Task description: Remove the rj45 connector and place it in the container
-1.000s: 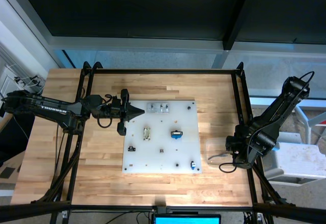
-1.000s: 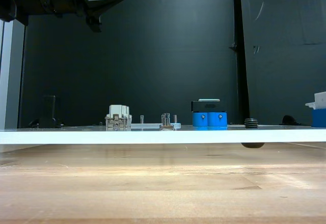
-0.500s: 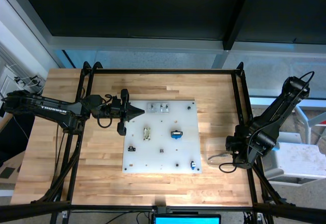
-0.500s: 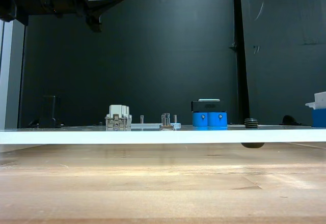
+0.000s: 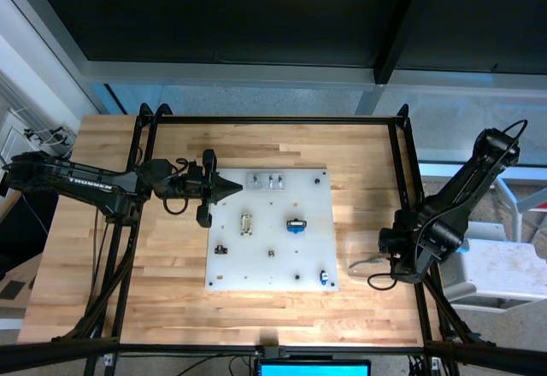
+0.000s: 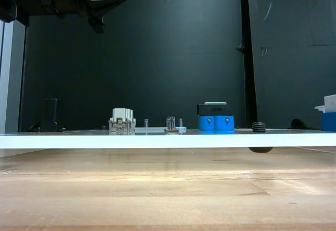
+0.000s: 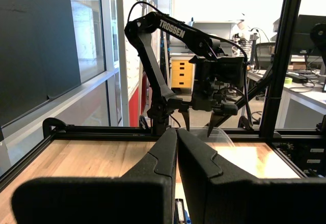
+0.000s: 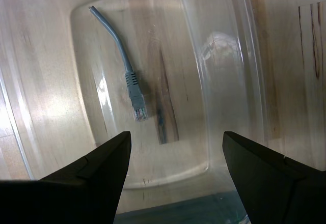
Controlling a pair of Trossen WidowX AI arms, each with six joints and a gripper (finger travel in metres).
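The rj45 connector (image 8: 136,102), on its grey cable stub (image 8: 114,35), already lies inside the container (image 8: 219,81) — the placing step looks finished. The right claw (image 8: 175,135) hangs just above it, fingers apart and empty. The left claw (image 7: 177,137), fingers together, hovers over the white board (image 5: 256,265) at its left edge. Next — likely just lifting the right arm clear.

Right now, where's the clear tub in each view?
High: tub right of white board, under right gripper; left gripper above board's left edge.
Low: absent.
Left wrist: tub far ahead, under right gripper.
Right wrist: tub beneath open right gripper, grey plug inside.
Shared landmark: right gripper.
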